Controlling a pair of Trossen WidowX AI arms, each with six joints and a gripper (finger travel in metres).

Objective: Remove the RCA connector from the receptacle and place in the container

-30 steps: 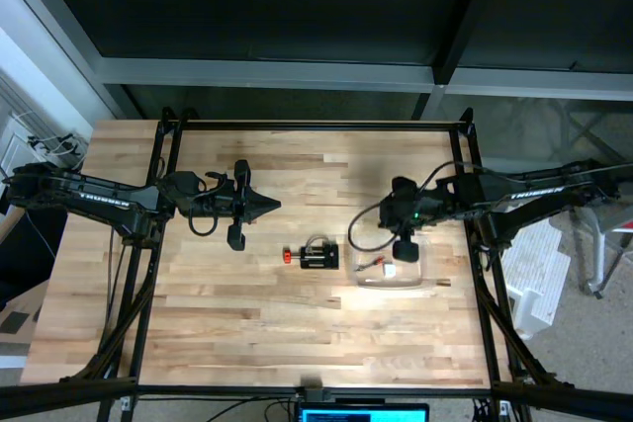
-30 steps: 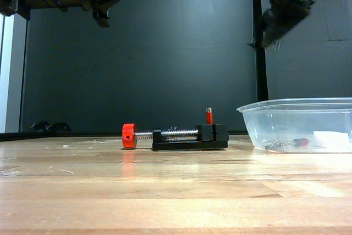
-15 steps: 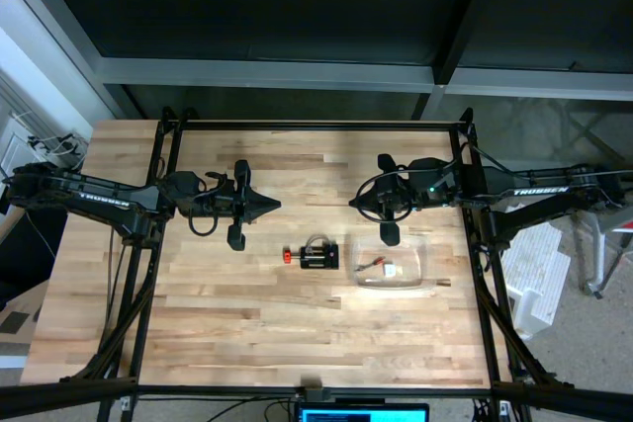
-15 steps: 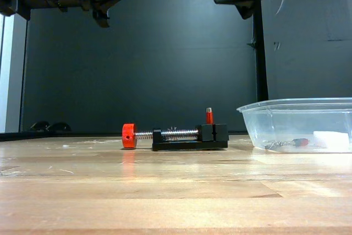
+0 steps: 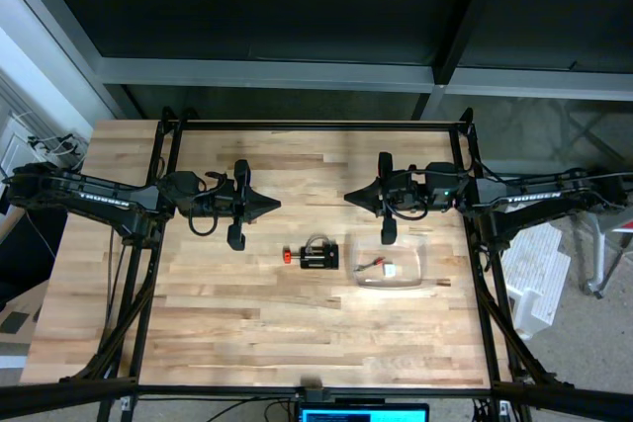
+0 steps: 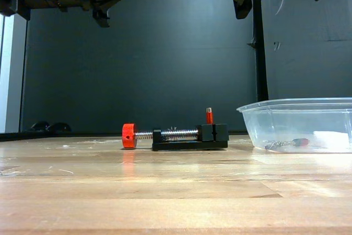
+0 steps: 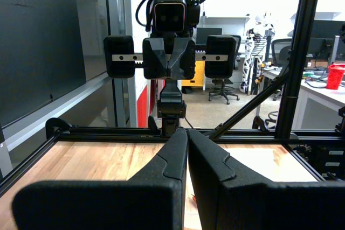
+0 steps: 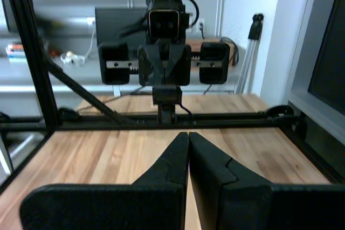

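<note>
The RCA connector (image 6: 290, 143), a slim plug with a red end and grey tail, lies inside the clear container (image 5: 422, 266) at the table's right; it also shows from above (image 5: 370, 265). The black receptacle (image 5: 318, 256) with its red-orange knob (image 6: 128, 135) sits mid-table, left of the container. A short red post (image 6: 209, 115) stands on it. My right gripper (image 5: 349, 196) hovers high, level, pointing left, shut and empty, behind the container. My left gripper (image 5: 276, 205) hangs high at the left, pointing right, shut and empty. Each wrist view shows the other arm facing it.
A small white chip (image 5: 391, 270) lies in the container beside the connector. A black frame rail (image 5: 316, 126) runs along the table's far edge, with uprights at both sides. A black post (image 6: 258, 53) stands behind the container.
My right arm lifted away from above the container, swung back and levelled out, its gripper now pointing left. The connector stays in the container. The left arm has not moved.
</note>
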